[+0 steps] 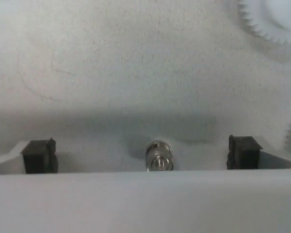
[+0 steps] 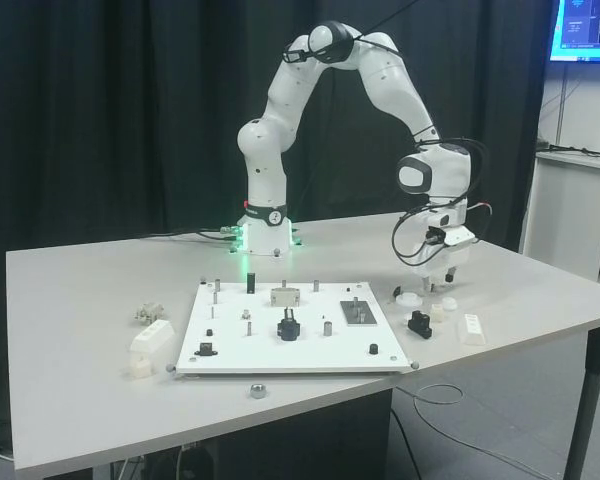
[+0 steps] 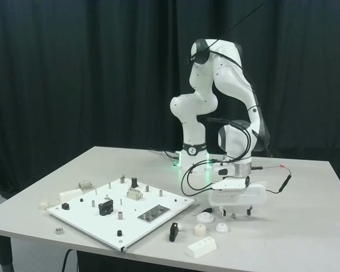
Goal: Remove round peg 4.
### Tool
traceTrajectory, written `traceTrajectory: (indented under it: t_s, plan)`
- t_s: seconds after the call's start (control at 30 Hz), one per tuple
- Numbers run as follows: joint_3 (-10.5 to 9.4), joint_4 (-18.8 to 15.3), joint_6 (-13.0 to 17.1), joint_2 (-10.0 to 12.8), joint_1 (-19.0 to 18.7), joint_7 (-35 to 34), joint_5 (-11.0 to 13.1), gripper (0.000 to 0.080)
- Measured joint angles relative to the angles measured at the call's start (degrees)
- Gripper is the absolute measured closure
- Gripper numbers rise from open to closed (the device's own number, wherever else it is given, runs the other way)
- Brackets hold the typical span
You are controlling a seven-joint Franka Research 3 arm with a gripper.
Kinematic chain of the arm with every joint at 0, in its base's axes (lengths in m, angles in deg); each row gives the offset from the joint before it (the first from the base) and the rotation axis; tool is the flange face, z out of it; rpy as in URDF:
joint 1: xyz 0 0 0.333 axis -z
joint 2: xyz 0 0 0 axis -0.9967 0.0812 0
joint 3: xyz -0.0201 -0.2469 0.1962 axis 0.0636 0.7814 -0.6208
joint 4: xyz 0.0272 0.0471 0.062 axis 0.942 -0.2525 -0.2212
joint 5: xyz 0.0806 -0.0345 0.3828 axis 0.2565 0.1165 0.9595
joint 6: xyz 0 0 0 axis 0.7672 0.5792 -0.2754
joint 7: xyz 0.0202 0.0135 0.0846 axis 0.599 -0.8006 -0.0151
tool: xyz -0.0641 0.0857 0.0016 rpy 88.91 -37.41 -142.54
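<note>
Now hand (image 1: pixel 140 154) wide open, peg (image 1: pixel 159 156) between fingers (image 1: pixel 39 156), ungripped, on table (image 1: pixel 136 73).

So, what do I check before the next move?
1. Hand open: ok. The wrist view shows the fingers wide apart.
2. Peg free of the fingers: ok. It sits between them and touches neither.
3. Peg off the board: ok. The hand is low over the grey table, beside the board and not over it.
4. Peg pose, upright or lying: cannot tell.
5. White gear clear of the hand: ok. It lies outside the fingers.
6. This is peg 4: cannot tell, no marking is visible.
</note>
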State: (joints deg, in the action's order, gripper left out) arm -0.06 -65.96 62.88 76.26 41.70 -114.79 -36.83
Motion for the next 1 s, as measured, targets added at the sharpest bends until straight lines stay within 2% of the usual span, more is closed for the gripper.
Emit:
traceTrajectory:
  t_s: [0.03, 0.47, 0.83, 1.0]
  plan:
    - [0.0, 0.01, -0.25, -0.23, 0.04, -0.2, 0.0, 0.0017]
    - [0.48, 0.01, -4.53, -3.82, 0.79, -0.66, -0.82, 0.0003]
    - [0.65, 0.01, -5.26, -5.08, 1.39, -0.66, -3.03, 0.0003]
    - [0.79, 0.01, -5.4, -5.34, 1.44, -0.66, -3.33, 0.0003]
